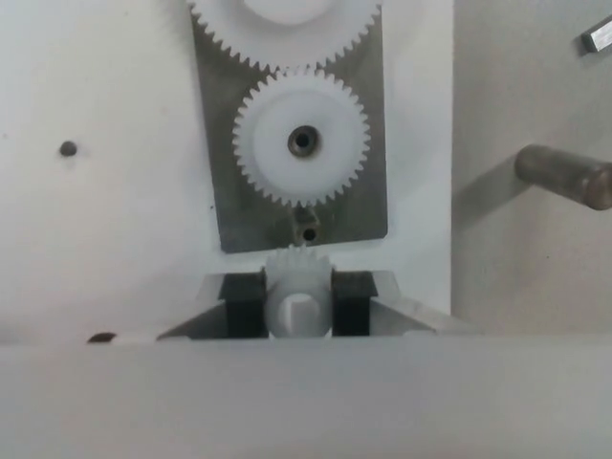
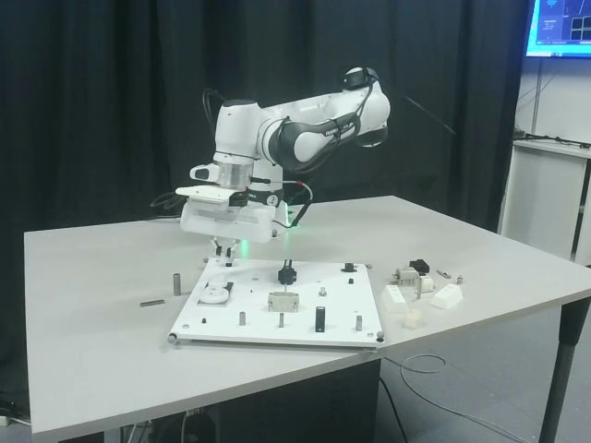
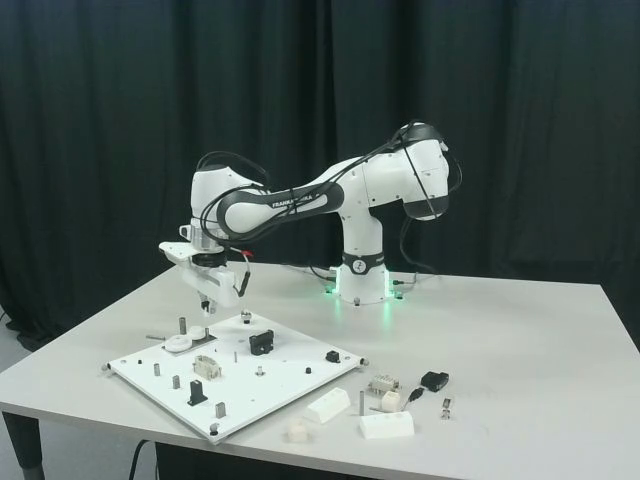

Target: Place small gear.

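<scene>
My gripper (image 1: pixel 299 304) is shut on the small white gear (image 1: pixel 298 287), black pads on either side of it. It hangs just above the grey metal plate (image 1: pixel 359 206) set in the white board (image 1: pixel 115 191). A medium white gear (image 1: pixel 302 139) sits on the plate, meshed with a larger gear (image 1: pixel 287 24). An empty peg hole (image 1: pixel 308 232) lies between the medium gear and the held gear. In the room views the gripper (image 2: pixel 222 251) (image 3: pixel 206 303) hovers over the gears (image 2: pixel 216 293) (image 3: pixel 185 342) at the board's corner.
A grey cylindrical peg (image 1: pixel 564 175) lies on the table beside the board. The board (image 2: pixel 305 323) carries several pegs, a black connector (image 2: pixel 286 273) and a metal block (image 2: pixel 282 301). White and black parts (image 2: pixel 425 291) lie on the table beside it.
</scene>
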Controlling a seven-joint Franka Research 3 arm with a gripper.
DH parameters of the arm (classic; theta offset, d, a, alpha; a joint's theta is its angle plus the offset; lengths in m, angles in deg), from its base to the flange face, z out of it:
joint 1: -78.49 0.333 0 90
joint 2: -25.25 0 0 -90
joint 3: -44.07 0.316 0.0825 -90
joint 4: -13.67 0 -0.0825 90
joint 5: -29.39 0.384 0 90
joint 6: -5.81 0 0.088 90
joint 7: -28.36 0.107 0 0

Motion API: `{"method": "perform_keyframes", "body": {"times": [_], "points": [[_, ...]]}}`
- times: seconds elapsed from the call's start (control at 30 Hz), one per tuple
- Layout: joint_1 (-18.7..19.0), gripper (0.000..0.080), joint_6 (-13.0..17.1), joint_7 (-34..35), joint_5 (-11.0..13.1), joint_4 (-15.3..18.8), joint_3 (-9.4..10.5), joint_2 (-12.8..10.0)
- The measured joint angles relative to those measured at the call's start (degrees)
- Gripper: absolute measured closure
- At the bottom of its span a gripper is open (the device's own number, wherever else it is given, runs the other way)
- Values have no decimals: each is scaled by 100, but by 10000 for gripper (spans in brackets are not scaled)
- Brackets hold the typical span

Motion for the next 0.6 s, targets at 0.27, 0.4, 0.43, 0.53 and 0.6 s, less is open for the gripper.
{"method": "perform_keyframes", "body": {"times": [0.27,0.4,0.43,0.53,0.6], "points": [[0,663,-14,0,0,0,0,0],[0,663,-15,-43,0,0,0,0],[0,663,-15,-81,0,0,0,0],[-2,663,-15,-174,0,0,0,0],[-4,663,-14,-206,0,0,0,0]]}}
